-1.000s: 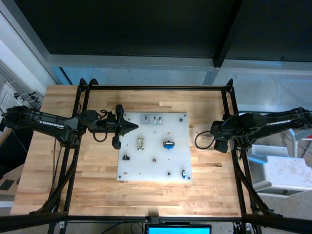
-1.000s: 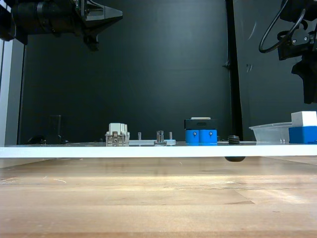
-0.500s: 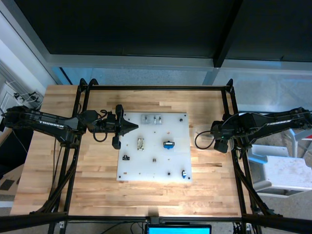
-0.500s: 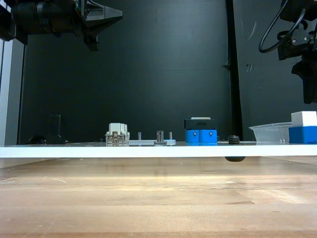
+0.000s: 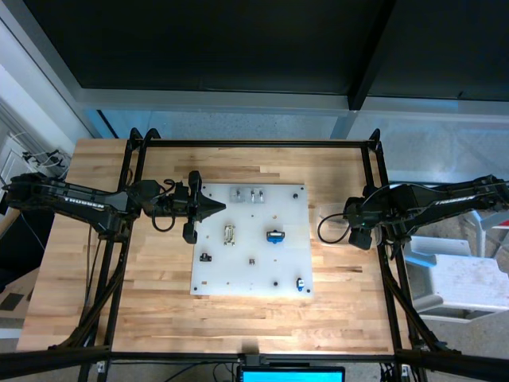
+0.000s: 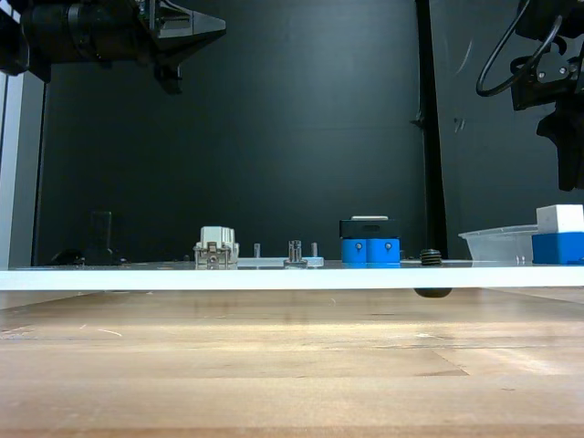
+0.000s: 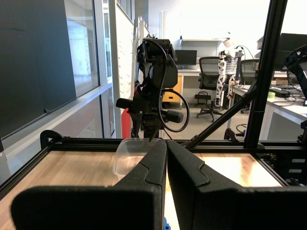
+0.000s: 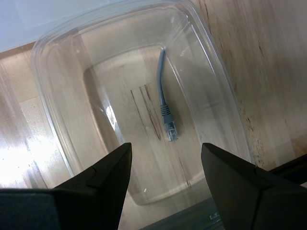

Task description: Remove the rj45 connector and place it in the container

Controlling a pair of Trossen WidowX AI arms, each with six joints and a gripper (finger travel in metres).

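My right tool (image 8: 165, 146) hung spread apart over the container (image 8: 53, 52). The connector (image 8: 169, 125) lay inside, touching neither finger. Best exit, I judged: lift straight up without nudging the rim. My left tool (image 7: 166, 143) was pressed together, high over the board's (image 5: 238, 278) left edge.

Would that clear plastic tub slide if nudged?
Probably: the container looks thin and nearly empty, holding only the rj45 connector. Its walls may flex. Right gripper hangs open above it; left gripper shut above the board.
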